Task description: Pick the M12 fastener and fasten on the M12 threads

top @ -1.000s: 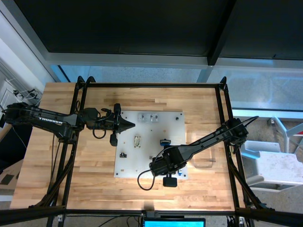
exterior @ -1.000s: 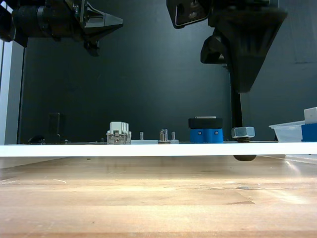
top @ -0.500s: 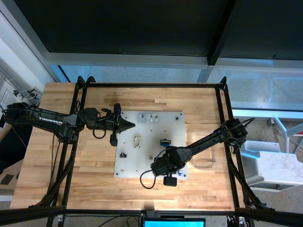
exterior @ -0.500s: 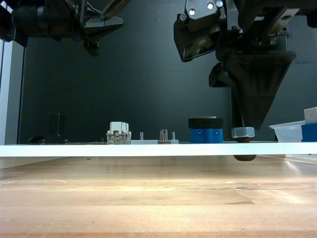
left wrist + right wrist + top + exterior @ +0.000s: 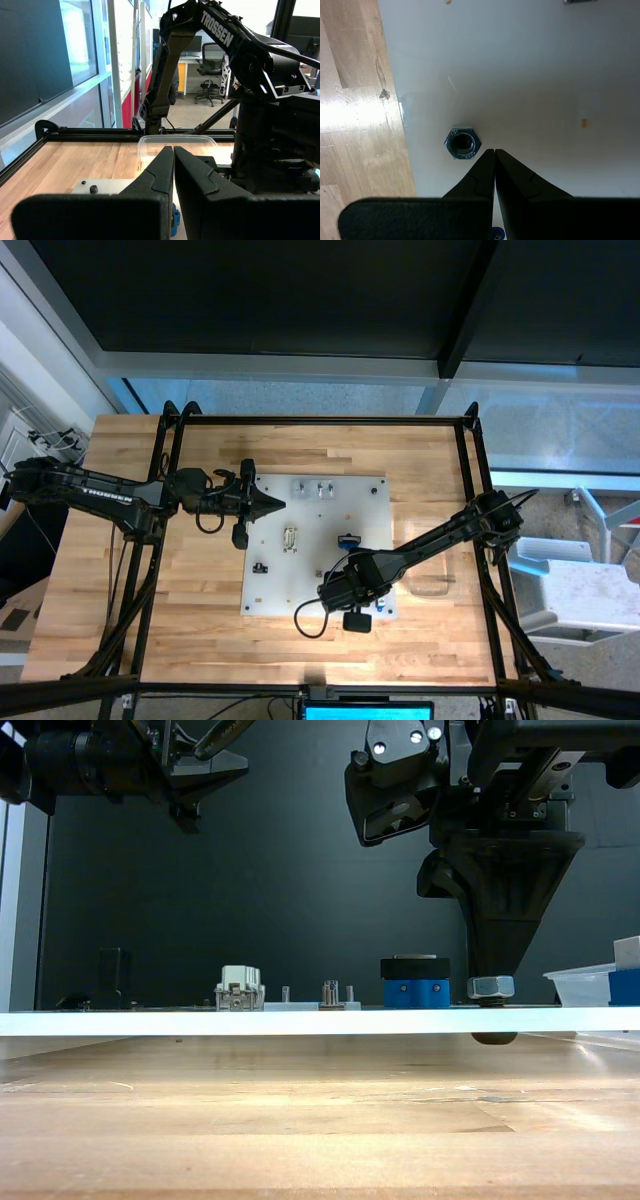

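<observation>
"TROSSEN" brand on R arm link

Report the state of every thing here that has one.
Nut, on its stud, not gripped.
Right pincer, shut, empty, tips just over the nut.
Left pincer, shut, empty, high over the board's left edge.

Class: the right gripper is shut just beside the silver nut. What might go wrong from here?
1. The right gripper is shut and empty, its tips beside the M12 nut; a move down or sideways may knock the nut askew.
2. In the low view, stud shows under the nut, so it may be barely threaded.
The left gripper hangs shut at the board's left edge.
</observation>
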### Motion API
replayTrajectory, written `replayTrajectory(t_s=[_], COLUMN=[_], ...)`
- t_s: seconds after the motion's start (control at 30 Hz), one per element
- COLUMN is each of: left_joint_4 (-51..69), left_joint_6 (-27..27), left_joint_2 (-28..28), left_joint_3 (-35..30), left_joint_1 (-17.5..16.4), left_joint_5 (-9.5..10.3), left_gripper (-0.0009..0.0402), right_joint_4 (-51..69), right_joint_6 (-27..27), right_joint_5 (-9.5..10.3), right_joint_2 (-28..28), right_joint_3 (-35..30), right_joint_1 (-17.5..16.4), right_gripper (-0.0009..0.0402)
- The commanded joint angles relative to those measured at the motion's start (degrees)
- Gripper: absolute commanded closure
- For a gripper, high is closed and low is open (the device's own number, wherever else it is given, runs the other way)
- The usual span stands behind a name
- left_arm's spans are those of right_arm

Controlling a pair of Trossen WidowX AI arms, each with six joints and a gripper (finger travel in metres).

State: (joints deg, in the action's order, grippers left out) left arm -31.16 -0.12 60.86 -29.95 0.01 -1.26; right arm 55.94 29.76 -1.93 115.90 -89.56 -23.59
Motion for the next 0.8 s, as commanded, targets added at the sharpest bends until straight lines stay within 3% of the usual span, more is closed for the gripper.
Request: replayTrajectory(t_s=[0.03, 0.07, 0.1, 0.17, 0.2, 0.23, 0.4, 0.6, 0.8], left_joint_4=[-0.02, -0.02, -0.02, -0.02, -0.02, -0.02, -0.02, -0.02, -0.02], left_joint_6=[0.02, 0.02, 0.02, 0.02, 0.02, 0.02, 0.02, 0.02, 0.02], left_joint_2=[0.00, 0.00, 0.00, 0.00, 0.00, 0.00, 0.00, 0.00, 0.00], left_joint_3=[0.00, 0.00, 0.00, 0.00, 0.00, 0.00, 0.00, 0.00, 0.00], left_joint_1=[0.00, 0.00, -0.02, 0.00, -0.02, 0.00, -0.02, 0.00, 0.00], left_joint_5=[0.00, 0.00, 0.00, 0.00, 0.00, 0.00, 0.00, 0.00, 0.00], left_gripper=[0.0393, 0.0393, 0.0393, 0.0393, 0.0393, 0.0393, 0.0393, 0.0393, 0.0393], right_joint_4=[-0.15, -0.20, -0.28, -0.26, -0.04, 0.11, 0.76, 0.79, 0.66], right_joint_6=[0.00, -0.13, -0.59, -3.10, -3.72, -3.69, -1.62, 2.10, 3.34], right_joint_5=[0.81, 2.89, 6.38, 15.10, 17.75, 18.47, 13.25, 3.98, 1.29], right_joint_2=[0.02, 0.02, 0.02, -0.11, -0.22, -0.42, -1.11, -1.44, -0.98], right_joint_3=[-0.02, -0.02, -0.02, -0.02, -0.02, -0.02, -0.02, -0.04, 0.15], right_joint_1=[0.00, 0.00, 0.00, 0.15, 0.17, 0.17, 0.20, 0.28, 0.37], right_gripper=[0.0393, 0.0393, 0.0393, 0.0393, 0.0393, 0.0393, 0.0393, 0.0393, 0.0393])
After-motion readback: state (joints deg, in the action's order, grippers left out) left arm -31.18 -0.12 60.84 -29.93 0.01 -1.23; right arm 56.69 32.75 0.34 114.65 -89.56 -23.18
